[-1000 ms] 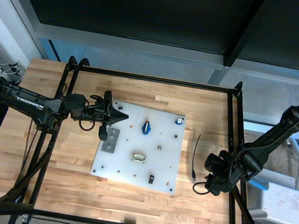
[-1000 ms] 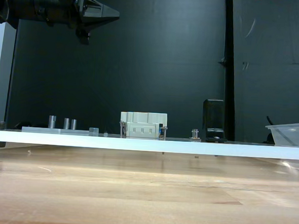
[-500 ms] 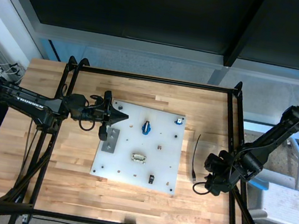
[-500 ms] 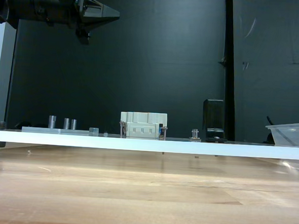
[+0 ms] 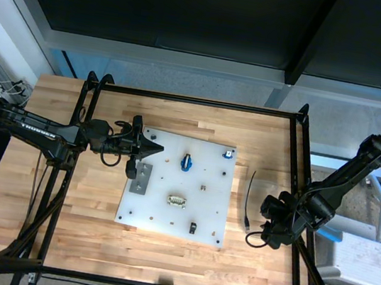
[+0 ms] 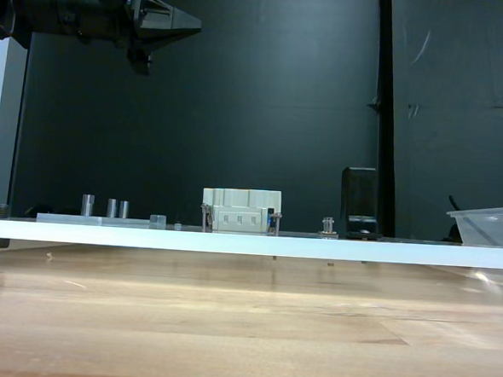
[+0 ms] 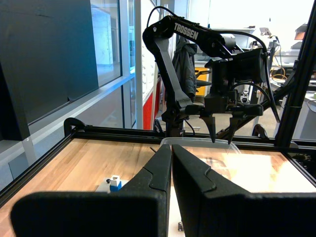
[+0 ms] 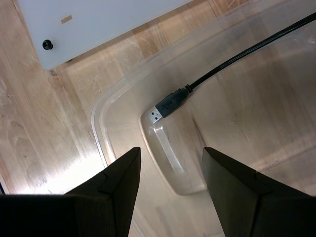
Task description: Remove the USB connector from the USB hub and place in the container
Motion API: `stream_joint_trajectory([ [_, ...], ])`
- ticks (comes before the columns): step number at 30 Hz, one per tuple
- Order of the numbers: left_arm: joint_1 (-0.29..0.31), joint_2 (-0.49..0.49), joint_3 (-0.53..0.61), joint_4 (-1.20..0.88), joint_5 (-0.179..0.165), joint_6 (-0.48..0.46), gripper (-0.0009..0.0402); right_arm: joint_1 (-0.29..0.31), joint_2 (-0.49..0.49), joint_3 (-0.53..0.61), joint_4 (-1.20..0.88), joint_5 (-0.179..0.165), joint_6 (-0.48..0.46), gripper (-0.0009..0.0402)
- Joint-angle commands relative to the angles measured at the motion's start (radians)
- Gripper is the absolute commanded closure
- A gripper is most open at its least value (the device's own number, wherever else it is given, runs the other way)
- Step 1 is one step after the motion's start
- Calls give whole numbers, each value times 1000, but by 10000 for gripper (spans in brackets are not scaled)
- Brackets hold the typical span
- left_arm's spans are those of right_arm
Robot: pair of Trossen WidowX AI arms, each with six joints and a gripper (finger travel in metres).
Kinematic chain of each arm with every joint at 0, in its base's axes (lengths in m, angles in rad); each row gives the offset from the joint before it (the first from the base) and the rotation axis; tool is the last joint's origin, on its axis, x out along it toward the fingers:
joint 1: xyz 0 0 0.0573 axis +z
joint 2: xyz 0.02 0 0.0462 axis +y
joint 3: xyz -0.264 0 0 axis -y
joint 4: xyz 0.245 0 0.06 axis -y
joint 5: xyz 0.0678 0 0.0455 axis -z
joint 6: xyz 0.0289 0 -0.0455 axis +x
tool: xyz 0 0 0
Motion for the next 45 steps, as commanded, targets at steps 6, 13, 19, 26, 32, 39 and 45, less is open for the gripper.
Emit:
stream_joint_trajectory([
  [6, 0, 0, 0, 0, 0, 0, 392, 0, 0, 0, 1, 0, 0, 221],
  [13, 0, 0, 0, 0, 0, 0, 392, 0, 0, 0, 14, 0, 0, 221],
  [19, 0, 0, 0, 0, 0, 0, 392, 0, 0, 0, 17, 0, 0, 221],
  [26, 0, 0, 0, 0, 0, 0, 392, 0, 0, 0, 18, 0, 0, 221],
  [32, 0, 0, 0, 0, 0, 0, 392, 0, 0, 0, 20, 0, 0, 221],
  [39, 0, 0, 0, 0, 0, 0, 392, 0, 0, 0, 22, 0, 0, 221],
  [45, 0, 0, 0, 0, 0, 0, 392, 0, 0, 0, 22, 0, 1, 221],
])
